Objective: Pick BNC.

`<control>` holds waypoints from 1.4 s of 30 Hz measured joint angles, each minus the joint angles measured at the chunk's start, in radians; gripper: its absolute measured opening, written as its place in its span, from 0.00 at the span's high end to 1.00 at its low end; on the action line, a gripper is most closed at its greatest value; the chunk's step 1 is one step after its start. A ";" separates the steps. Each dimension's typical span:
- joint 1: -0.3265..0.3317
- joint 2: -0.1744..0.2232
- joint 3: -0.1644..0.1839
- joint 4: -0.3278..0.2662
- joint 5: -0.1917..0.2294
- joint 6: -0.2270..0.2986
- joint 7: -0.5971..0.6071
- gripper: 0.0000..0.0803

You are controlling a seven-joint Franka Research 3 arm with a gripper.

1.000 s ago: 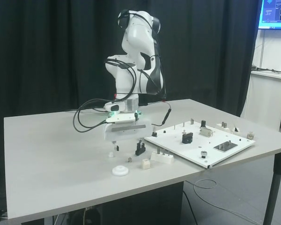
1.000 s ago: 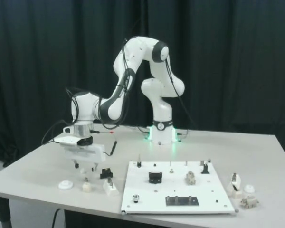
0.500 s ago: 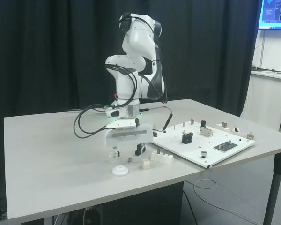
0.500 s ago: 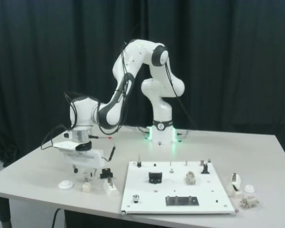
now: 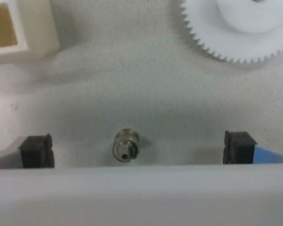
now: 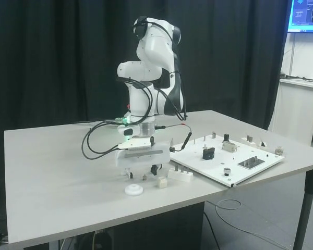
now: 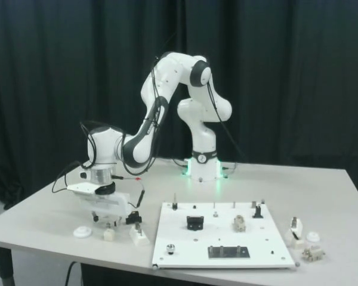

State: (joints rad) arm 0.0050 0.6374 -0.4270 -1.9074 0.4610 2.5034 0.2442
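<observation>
Seen from the wrist, the gripper [image 5: 137, 149] stands spread wide, its 2 black, blocky fingertips [image 5: 36, 151] far apart with nothing clamped between them. The BNC [image 5: 126, 144], a small cylindrical connector of shiny metal with a dark hole in its end, stands upright on the matte, slightly grainy grey table [image 5: 132, 84], roughly midway between the fingertips and touching neither. Beyond the fingers lies a white plastic gear [image 5: 240, 28] with fine, regular teeth around its rim and a raised smooth hub, and off past the other fingertip sits a pale square block [image 5: 14, 28] with a hollow recess. In the second room view the gripper [image 7: 107, 220] hangs low over the table's near corner, with the gear [image 7: 82, 232] a flat disc just beside it, the block [image 7: 109, 235] close under it and a small black clip-like part [image 7: 133, 218] next to it. Farther along lies a flat white rectangular board [image 7: 221, 241] carrying short metal pegs and small black fittings. Behind everything rises the glossy white arm [image 7: 167, 101], black cables looping from its wrist, against black curtains.
</observation>
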 joint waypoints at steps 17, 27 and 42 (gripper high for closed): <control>0.000 0.027 0.004 0.001 0.003 0.020 -0.036 0.13; 0.000 0.029 0.011 0.004 0.003 0.022 -0.040 0.58; 0.004 0.020 0.014 0.022 0.003 0.017 -0.049 0.85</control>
State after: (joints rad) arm 0.0088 0.6575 -0.4133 -1.8851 0.4640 2.5200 0.1948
